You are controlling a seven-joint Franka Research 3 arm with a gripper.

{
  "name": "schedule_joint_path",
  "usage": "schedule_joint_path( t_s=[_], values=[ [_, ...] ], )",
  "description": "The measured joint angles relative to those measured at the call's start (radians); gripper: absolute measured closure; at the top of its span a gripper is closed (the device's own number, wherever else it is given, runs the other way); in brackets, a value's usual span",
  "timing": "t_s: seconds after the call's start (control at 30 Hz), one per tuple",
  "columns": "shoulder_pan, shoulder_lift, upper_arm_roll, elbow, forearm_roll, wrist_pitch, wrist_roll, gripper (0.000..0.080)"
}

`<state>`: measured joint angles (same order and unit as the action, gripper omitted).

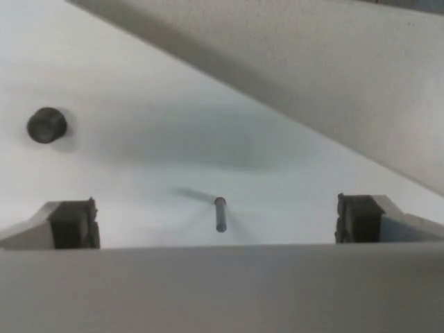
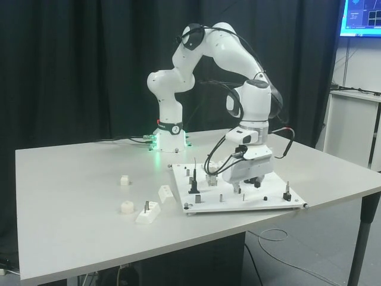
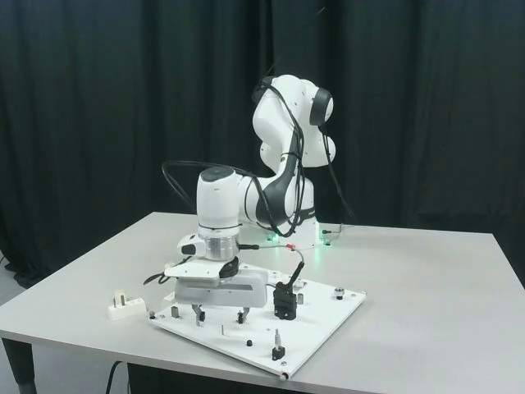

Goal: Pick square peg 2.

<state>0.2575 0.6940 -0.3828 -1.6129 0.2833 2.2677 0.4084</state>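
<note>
On the grey table [image 2: 71,179], toward its left edge in the first room view, lie a few small white blocks [image 2: 149,213], one with a thin pin standing in it, and to their right sits the white board [image 2: 202,202], reaching nearly to the table's front edge and carrying several short pegs and black fixtures. No brand name or label can be read anywhere; the only writing is on a screen [image 2: 362,18] in the room's upper right corner, too small to make out. The white arm [image 2: 208,53] rises from its base [image 2: 169,140] at the back of the table, where green lights glow, arches up and forward, and bends down so that the wrist points straight at the board. The gripper [image 1: 215,222] hangs low over the board's middle with its fingers spread wide apart and nothing between them. In the wrist view a thin grey peg [image 1: 220,214] stands upright on the board midway between the two black finger pads [image 1: 73,223], touching neither; whether this is square peg 2 I cannot tell. A dark round hole [image 1: 46,125] shows in the board well apart from it. Black cables [image 2: 280,149] loop from the wrist. Black curtains [image 3: 123,98] close off the room behind the table.
</note>
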Motion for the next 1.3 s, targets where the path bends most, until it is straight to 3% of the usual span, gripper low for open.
schedule_joint_path(
  t_s=[0.37,1.3],
  values=[
    [0.000,-0.008,-0.003,0.028,-0.031,-0.040,0.039,0.0005],
    [-0.017,-0.008,-0.005,0.046,-0.043,-0.041,0.153,0.0003]
  ],
)
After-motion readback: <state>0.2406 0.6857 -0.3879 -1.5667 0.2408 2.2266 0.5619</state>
